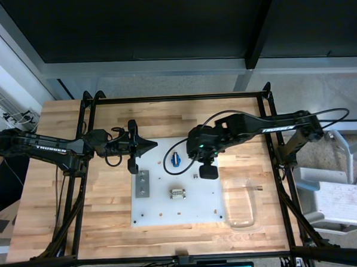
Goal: Remove the HAN10-E connector and place it in the container
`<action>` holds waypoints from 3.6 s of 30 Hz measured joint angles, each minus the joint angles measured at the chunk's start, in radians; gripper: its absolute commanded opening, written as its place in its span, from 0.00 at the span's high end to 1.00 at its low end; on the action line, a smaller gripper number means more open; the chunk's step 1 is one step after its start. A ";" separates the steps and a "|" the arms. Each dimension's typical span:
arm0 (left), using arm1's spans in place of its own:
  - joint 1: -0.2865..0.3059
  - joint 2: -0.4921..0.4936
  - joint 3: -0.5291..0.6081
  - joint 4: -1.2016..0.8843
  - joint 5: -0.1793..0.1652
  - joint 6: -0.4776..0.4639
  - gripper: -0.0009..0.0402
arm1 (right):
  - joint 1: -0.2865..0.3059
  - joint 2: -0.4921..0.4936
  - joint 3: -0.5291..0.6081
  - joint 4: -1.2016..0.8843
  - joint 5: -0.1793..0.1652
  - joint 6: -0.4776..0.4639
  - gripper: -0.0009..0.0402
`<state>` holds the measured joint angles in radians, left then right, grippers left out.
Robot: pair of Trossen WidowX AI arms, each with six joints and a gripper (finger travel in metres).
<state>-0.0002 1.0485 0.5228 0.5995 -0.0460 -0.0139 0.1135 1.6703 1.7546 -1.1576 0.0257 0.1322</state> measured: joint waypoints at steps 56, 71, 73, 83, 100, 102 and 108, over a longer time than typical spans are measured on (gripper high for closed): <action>0.000 0.000 0.000 -0.001 0.000 0.000 0.98 | 0.163 0.621 0.526 -0.190 0.000 0.123 0.26; 0.000 0.000 0.000 -0.001 0.000 0.000 0.98 | 0.166 0.679 0.504 -0.139 0.000 0.116 0.27; 0.000 0.000 0.000 -0.001 0.000 0.000 0.98 | 0.166 0.679 0.500 -0.130 0.000 0.116 0.27; 0.000 0.000 0.000 -0.002 0.000 0.000 0.98 | 0.166 0.685 0.466 -0.110 0.000 0.112 0.27; 0.000 0.000 0.000 -0.004 0.000 0.000 0.98 | 0.166 0.678 0.459 -0.106 0.000 0.097 0.53; 0.000 0.000 0.000 -0.004 0.000 0.000 0.98 | 0.166 0.677 0.459 -0.106 0.000 0.097 0.59; 0.000 0.000 0.000 -0.007 0.000 0.000 0.98 | 0.166 0.676 0.459 -0.107 0.001 0.096 0.79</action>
<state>-0.0002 1.0489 0.5228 0.5926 -0.0463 -0.0139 0.2790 2.3459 2.2131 -1.2644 0.0269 0.2279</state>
